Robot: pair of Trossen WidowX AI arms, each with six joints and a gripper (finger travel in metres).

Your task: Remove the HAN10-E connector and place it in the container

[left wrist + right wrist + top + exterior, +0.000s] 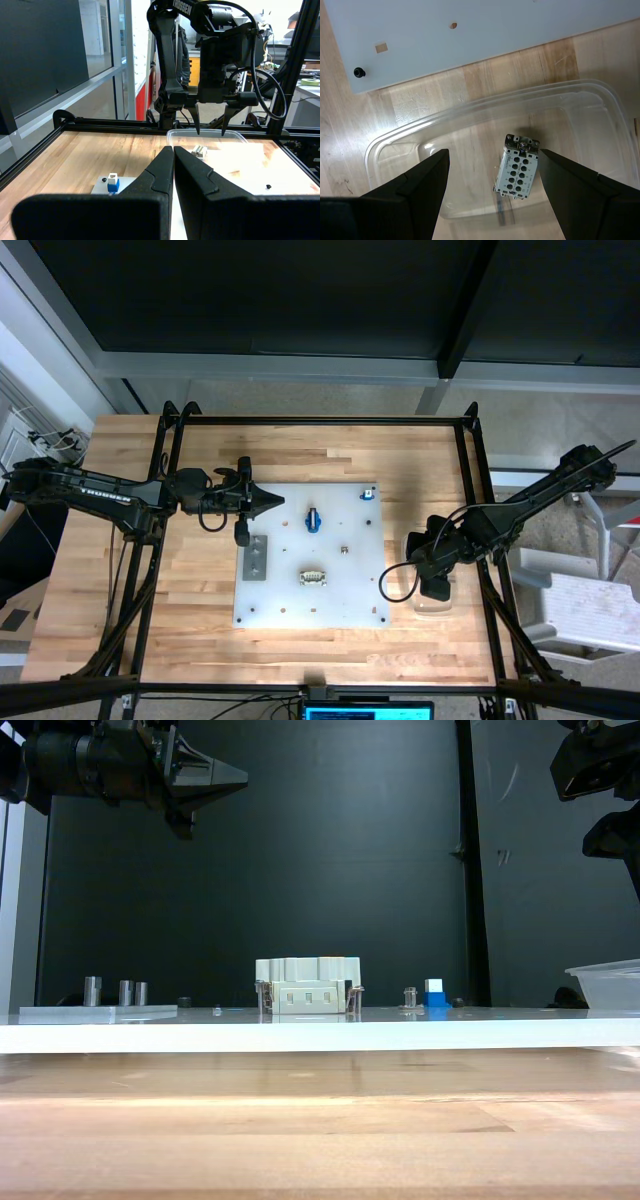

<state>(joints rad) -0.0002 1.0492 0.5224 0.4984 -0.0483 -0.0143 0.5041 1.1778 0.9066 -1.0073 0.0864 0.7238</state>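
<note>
White plate (340, 530) on the worktop carries a blue part (312, 520), a grey block (256, 560) and a beige housing (313, 578). From above, the right gripper (492, 152) hides most of the clear tray (580, 125). The connector (516, 166) lies flat inside the tray, between the spread, empty fingers but below them. Left gripper (270, 501) hovers over the plate's far left edge, fingers pinched together.

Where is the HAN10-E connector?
The HAN10-E connector lies in the container right of the white plate, under the open right gripper; shut left gripper hovers over the plate.
</note>
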